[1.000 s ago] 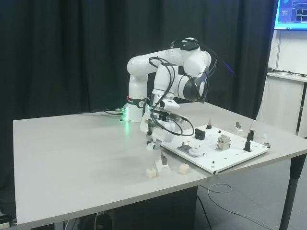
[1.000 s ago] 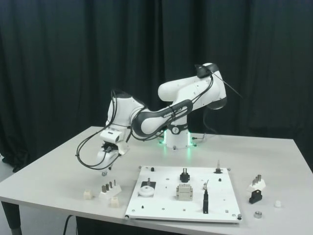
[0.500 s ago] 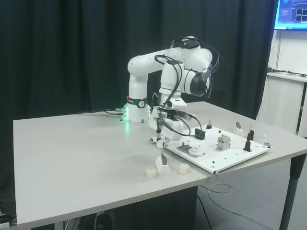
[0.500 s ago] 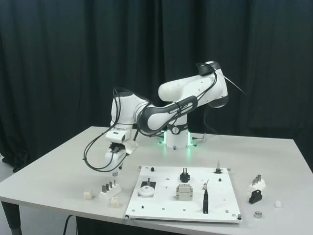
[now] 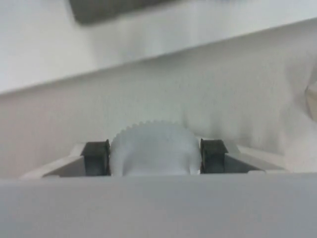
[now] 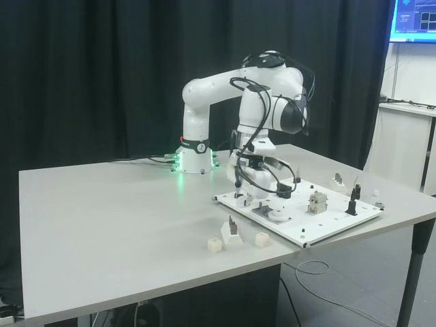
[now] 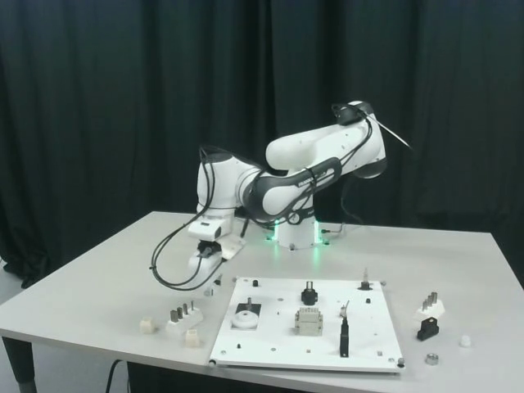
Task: Insert medium gear.
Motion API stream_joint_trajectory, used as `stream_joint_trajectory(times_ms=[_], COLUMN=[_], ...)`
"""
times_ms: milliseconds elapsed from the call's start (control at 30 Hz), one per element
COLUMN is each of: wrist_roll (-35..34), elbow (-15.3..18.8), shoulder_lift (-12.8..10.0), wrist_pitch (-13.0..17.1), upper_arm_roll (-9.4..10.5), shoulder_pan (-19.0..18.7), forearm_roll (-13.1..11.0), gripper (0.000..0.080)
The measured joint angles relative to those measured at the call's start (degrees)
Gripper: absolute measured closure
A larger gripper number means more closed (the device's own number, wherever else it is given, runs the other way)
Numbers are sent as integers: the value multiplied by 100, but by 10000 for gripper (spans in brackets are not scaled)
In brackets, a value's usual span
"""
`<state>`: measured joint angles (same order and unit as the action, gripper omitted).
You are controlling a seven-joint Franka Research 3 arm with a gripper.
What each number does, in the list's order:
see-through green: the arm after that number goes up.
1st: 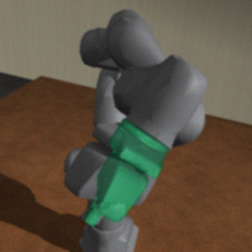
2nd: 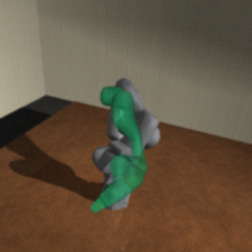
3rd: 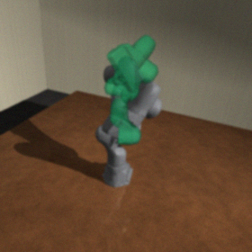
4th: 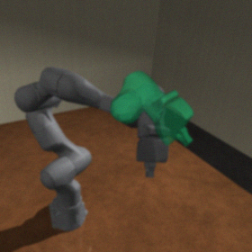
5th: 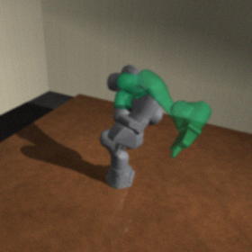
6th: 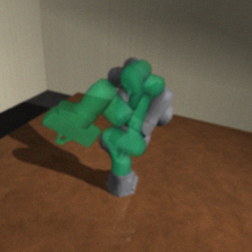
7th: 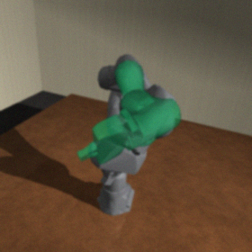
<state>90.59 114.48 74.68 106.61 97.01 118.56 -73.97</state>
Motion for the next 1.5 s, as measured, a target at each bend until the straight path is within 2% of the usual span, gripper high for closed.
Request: stream_joint_trajectory(times_ms=[167,333,800,1100,1500], wrist_roll=[-596,-1533,-3791,-5282,-6103], elbow=[-22,-67,-214,-226,-242], shoulder_lift=[-23,-47,-57,-62,-64], wrist_pitch=[-16,-57,-475,-543,-669], upper_arm_roll=[-5,-25,-150,-154,-153], shoulder_pan=[-96,-172,-314,-361,-383], forearm_roll=[14,26,57,79,85], gripper=[409,409,409,409,409])
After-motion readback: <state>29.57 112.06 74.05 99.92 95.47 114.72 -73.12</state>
